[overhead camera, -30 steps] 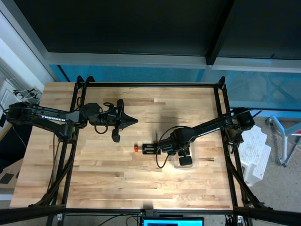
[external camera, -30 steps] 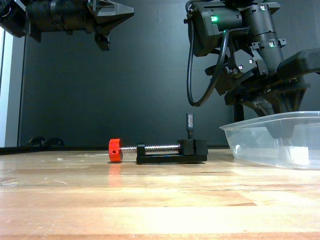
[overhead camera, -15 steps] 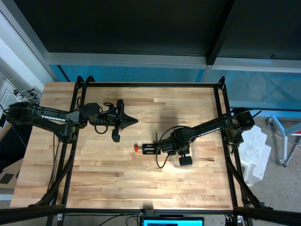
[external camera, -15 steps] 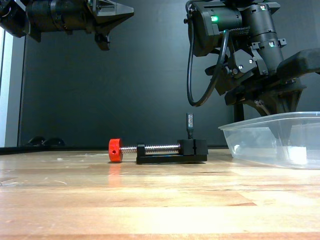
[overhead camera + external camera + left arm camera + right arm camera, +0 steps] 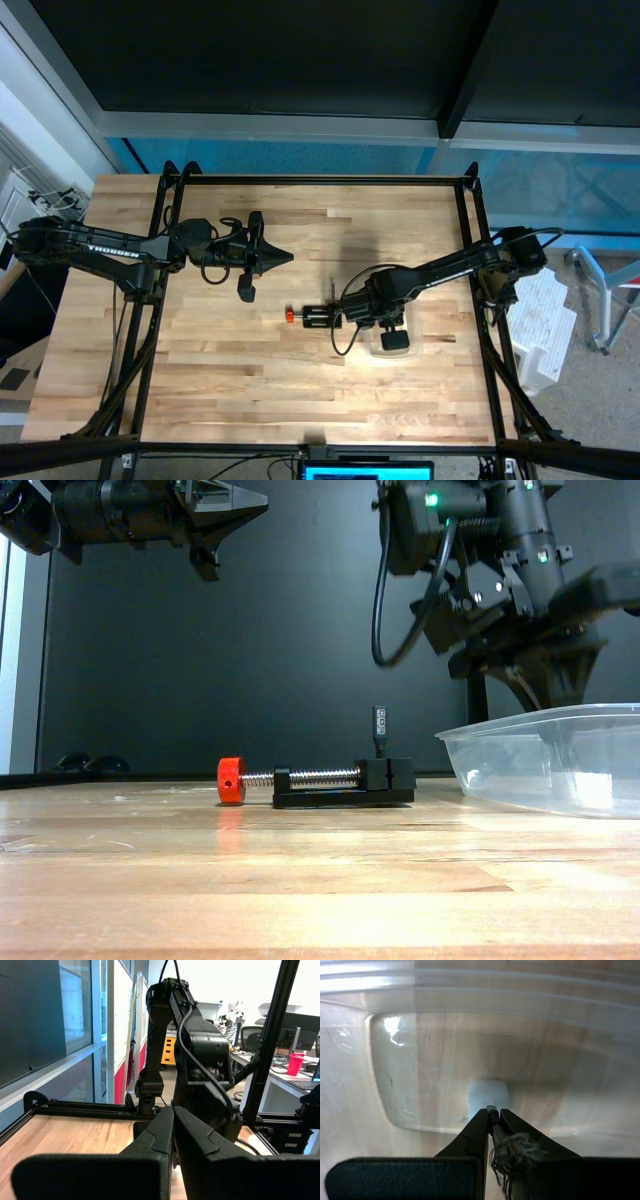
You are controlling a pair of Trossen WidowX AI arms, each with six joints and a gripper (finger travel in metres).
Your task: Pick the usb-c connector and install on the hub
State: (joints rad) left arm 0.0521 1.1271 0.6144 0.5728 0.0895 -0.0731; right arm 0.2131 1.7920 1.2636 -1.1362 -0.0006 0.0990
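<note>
My right gripper [image 5: 492, 1112] hangs over the clear plastic bin [image 5: 520, 765], shut on the usb-c connector [image 5: 493, 1117], a short dark plug with a frayed cable stub. In the low view the right gripper [image 5: 555, 702] stands just above the bin's rim. The hub [image 5: 380, 725] stands upright in a small black clamp [image 5: 340, 783] with a red knob [image 5: 230, 780], left of the bin. High at the back left my left gripper [image 5: 255, 500] is shut with nothing in it; from above, the left gripper [image 5: 283, 257] points right.
A pale block [image 5: 489, 1092] lies on the bin's floor under the right gripper. A black frame [image 5: 320, 181] runs around the table. Bare wood [image 5: 250, 380] stretches in front of the clamp.
The right gripper has risen a little, its fingers lifting out of the bin. The left arm and the clamp have not moved.
</note>
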